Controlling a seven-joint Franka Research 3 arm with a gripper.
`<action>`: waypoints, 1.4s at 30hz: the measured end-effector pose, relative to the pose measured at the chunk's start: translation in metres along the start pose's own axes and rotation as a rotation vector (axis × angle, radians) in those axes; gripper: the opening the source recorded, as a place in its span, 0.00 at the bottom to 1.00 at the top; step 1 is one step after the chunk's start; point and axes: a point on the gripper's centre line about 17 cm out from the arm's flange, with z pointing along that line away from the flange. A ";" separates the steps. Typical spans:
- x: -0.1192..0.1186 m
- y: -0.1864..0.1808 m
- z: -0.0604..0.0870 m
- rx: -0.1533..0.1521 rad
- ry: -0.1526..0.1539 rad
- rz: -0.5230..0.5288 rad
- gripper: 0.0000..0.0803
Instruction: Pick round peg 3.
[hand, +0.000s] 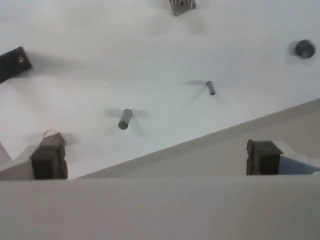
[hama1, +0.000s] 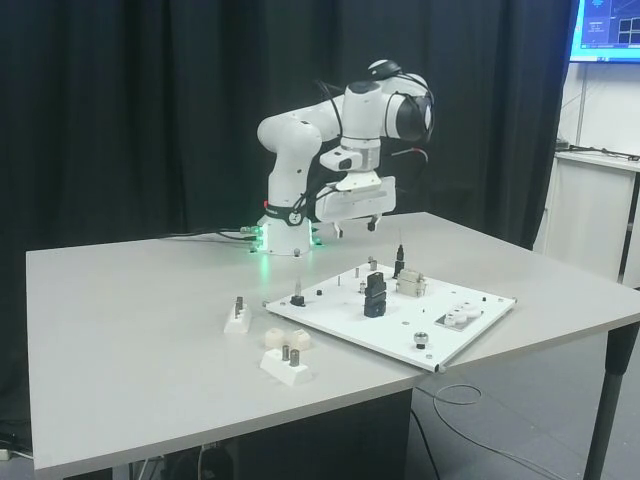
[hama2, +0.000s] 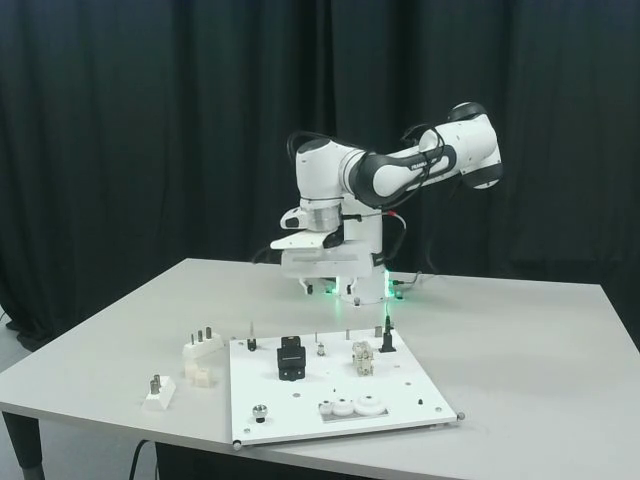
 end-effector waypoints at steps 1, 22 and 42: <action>0.002 0.001 -0.002 -0.007 0.007 -0.002 1.00; 0.055 0.059 -0.045 -0.223 0.178 -0.027 1.00; 0.095 0.141 -0.057 -0.307 0.252 -0.082 1.00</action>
